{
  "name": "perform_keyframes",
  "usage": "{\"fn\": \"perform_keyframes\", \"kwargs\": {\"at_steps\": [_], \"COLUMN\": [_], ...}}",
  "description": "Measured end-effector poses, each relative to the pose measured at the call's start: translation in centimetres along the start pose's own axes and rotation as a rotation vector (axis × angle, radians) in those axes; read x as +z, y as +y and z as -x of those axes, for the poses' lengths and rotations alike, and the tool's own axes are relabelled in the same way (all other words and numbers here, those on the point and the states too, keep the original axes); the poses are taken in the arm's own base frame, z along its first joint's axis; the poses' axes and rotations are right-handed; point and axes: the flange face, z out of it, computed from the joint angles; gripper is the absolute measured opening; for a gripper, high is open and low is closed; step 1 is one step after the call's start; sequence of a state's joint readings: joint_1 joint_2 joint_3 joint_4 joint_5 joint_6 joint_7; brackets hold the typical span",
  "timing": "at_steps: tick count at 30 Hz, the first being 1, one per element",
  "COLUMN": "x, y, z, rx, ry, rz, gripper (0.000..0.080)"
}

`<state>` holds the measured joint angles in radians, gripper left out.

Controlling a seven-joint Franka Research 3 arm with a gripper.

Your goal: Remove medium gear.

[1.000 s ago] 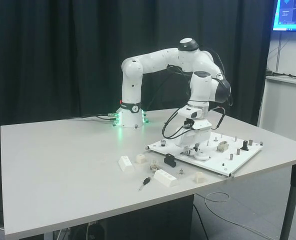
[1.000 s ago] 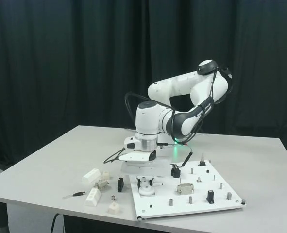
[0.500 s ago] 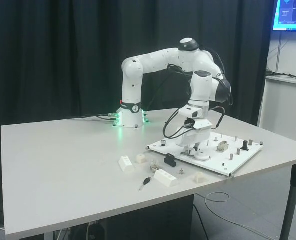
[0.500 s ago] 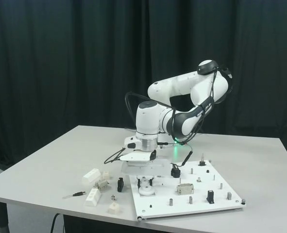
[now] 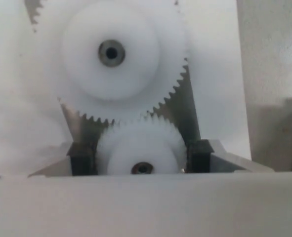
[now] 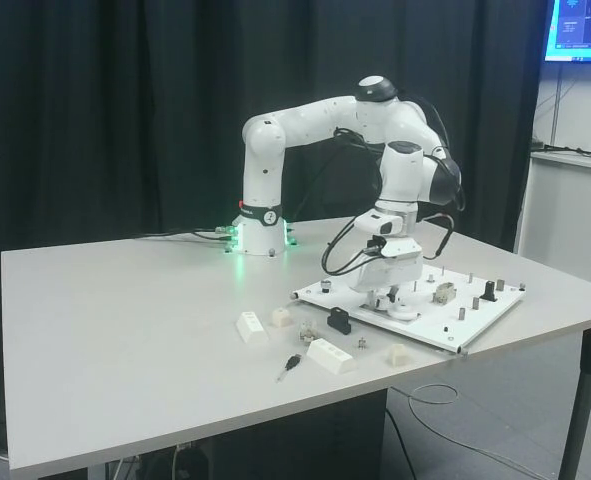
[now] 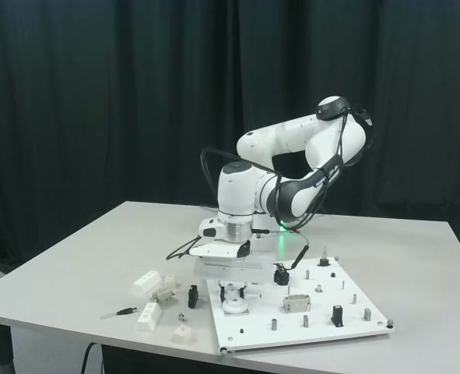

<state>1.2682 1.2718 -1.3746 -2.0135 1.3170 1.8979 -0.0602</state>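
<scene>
The tool grips the medium gear between its black fingers; a larger gear meshes just beyond it.

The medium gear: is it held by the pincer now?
Held: in the wrist view both black fingers touch the medium gear's sides; its teeth meet the larger gear.

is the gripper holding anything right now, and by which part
Yes: the gripper holds the medium gear, its black fingers pressed on opposite sides of the toothed rim, next to the larger gear.
</scene>
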Motion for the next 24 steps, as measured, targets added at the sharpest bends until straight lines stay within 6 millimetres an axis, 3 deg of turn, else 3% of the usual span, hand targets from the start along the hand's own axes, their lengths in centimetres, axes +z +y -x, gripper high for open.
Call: {"fn": "perform_keyframes", "kwargs": {"at_steps": [7, 14, 24], "x": [-0.02, -0.07, -0.12], "y": [-0.06, -0.09, -0.05], "z": [0.04, 0.03, 0.01], "rx": [-0.012, -0.141, -0.064], "ry": [0.000, 0.001, 0.001], "rz": [0.003, 0.004, 0.004], "gripper": [0.0394, 0.0393, 0.0393]}}
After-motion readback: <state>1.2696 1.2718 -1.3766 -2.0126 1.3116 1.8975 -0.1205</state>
